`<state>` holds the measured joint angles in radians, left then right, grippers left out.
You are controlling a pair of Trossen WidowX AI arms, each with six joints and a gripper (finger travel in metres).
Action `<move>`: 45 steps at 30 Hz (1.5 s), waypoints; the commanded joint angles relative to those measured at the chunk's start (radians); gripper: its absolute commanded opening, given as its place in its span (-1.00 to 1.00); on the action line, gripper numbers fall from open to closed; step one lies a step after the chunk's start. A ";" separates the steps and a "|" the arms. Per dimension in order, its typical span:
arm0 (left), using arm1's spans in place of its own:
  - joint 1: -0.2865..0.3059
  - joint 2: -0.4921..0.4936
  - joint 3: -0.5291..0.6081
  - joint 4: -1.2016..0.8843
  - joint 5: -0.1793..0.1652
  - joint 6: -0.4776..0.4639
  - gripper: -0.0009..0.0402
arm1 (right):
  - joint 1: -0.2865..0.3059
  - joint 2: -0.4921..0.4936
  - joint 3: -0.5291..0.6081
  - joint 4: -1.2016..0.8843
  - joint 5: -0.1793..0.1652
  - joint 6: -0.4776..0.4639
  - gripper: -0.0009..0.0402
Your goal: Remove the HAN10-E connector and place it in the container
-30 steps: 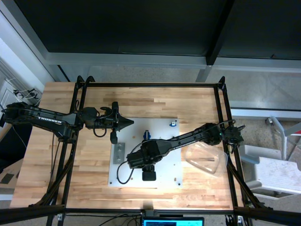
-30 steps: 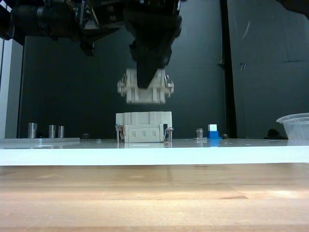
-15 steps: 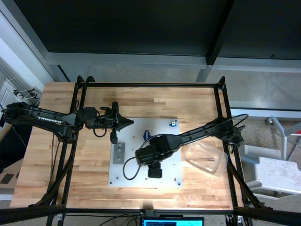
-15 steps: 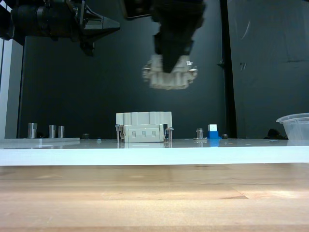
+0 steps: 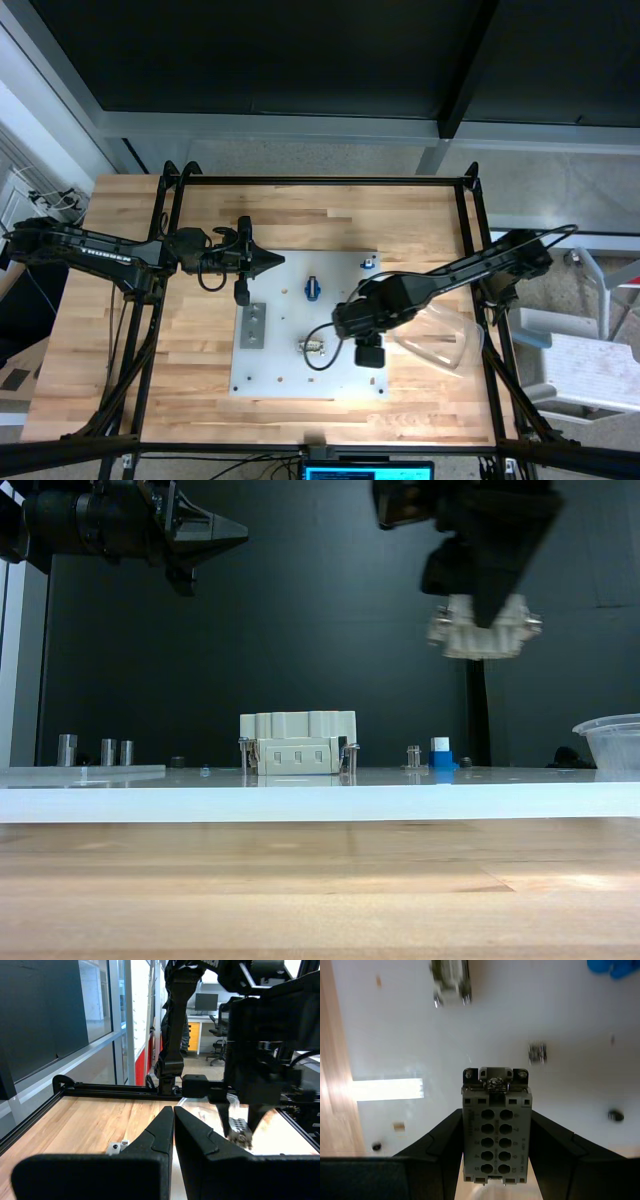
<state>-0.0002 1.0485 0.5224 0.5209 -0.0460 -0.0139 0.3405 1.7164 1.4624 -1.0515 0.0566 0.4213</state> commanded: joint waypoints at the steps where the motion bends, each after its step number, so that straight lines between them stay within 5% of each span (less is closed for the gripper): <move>1: 0.000 0.000 0.000 0.000 0.000 0.000 -0.96 | 0.008 -0.063 -0.080 0.015 0.000 0.020 -0.81; 31: 0.000 0.000 0.000 0.000 0.000 0.000 -0.96 | 0.126 -0.443 -0.575 0.073 0.003 0.232 -0.81; 45: 0.000 0.000 0.000 0.000 0.000 0.000 -0.96 | 0.212 -0.471 -0.775 0.232 0.003 0.394 -0.81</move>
